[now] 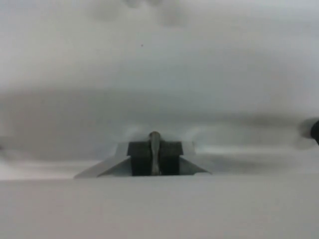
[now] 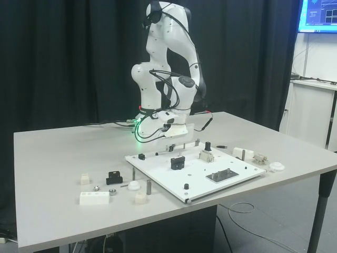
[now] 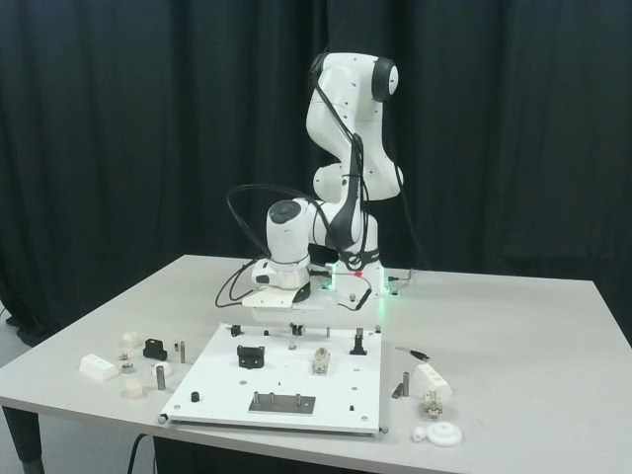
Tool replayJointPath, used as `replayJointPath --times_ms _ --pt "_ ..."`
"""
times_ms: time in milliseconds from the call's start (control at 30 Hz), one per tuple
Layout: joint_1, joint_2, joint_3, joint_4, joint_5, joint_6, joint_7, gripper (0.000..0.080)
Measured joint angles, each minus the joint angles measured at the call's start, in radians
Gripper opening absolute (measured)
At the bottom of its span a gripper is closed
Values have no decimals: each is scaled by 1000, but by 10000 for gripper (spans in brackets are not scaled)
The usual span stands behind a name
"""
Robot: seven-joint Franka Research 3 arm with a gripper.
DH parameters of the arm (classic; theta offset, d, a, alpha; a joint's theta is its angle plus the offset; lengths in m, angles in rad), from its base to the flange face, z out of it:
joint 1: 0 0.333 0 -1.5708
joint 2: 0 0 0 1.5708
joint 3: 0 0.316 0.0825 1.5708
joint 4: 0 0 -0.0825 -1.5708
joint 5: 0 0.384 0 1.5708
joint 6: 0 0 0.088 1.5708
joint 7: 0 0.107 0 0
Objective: Remove round peg 1.
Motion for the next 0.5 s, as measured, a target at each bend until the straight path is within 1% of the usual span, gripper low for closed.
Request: replayJointPath --times_ms 133,233,367,500 --pt "-3 -11 0 2 -2 -18 0 37" --pt "-8 -26 -1 6 -11 -41 0 37" --pt "-15 -59 -2 13 -38 -87 0 37" --pt "-18 -105 -7 23 -76 -146 11 35"
